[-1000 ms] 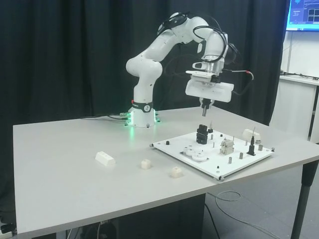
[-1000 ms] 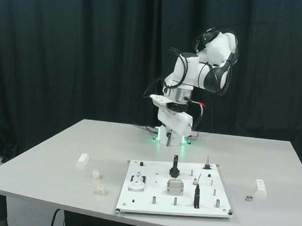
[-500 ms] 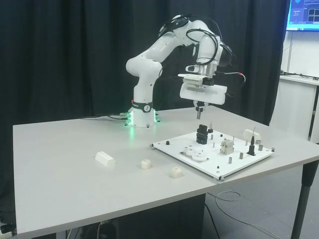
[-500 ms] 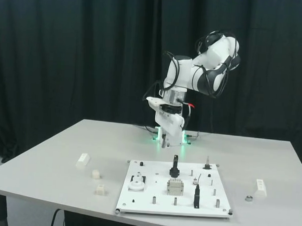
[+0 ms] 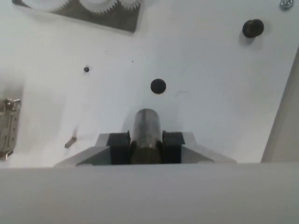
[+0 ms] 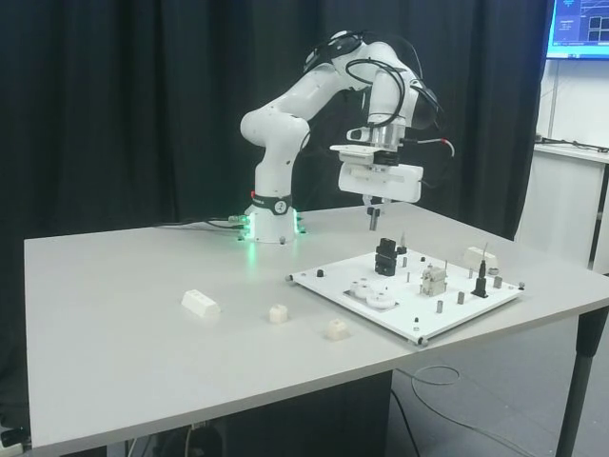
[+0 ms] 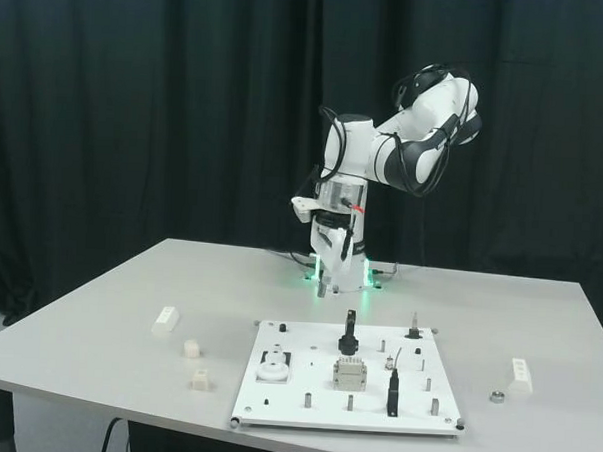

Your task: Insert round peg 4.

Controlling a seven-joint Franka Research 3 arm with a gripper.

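A: Any labels or writing I can log?

B: None I can read. The screen (image 6: 579,29) at the upper corner of the first room view shows some lines, too small to make out. The band on the arm's base carries marks I cannot read either.

A: Where is the peg?

B: On my wrist view the gripper (image 5: 146,145) is clamped on the round peg (image 5: 146,133), 1 grey cylinder held between the 2 black finger pads (image 5: 120,145). It hangs above the white board (image 5: 205,79), off its surface, with a black round hole (image 5: 158,86) just beyond the peg's tip and a black knob (image 5: 252,28) farther off toward the board's edge. In the room views the gripper (image 6: 372,217) hangs above the board's (image 6: 324,282) far side, nearer the arm's base, well clear of the parts on it.

A: Counts?

B: 1 white arm (image 7: 385,155) with green lights at its base. 1 board (image 7: 443,417) on the grey desk (image 7: 97,327). Beside the board I count 3 white blocks (image 7: 164,321) on 1 side: 1 long, 2 small. On the other side lies 1 white block (image 7: 520,375) with 1 small ring (image 7: 496,397) next to it. On the board I see 1 pair of white gears (image 7: 272,365), 1 black upright fixture (image 7: 349,335) and several small pegs I cannot count reliably.
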